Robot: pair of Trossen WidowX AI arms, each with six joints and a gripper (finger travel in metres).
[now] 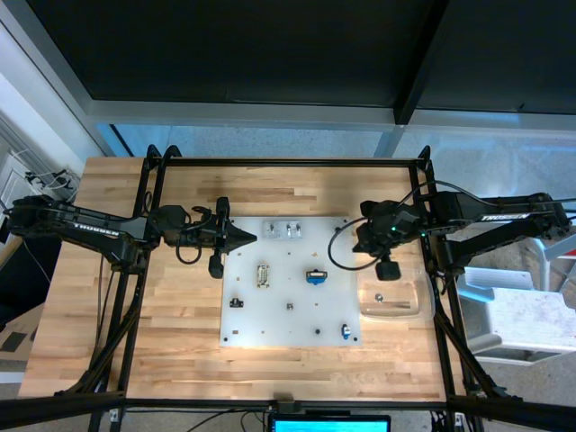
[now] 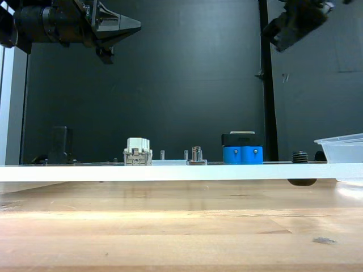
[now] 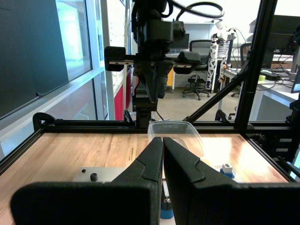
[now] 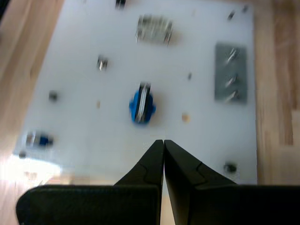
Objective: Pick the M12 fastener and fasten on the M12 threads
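I see the left tool (image 1: 255, 237) pressed together, hanging over the white board's (image 1: 270, 319) far left edge, left of centre in the high view. The right tool (image 1: 389, 268) is pressed together too, raised by the clear tray's (image 1: 416, 310) far edge, right of centre. The M12 fastener (image 1: 379, 295) lies in that tray. The stud (image 2: 300, 156) is bare, ribs showing, at lower right of the low view.
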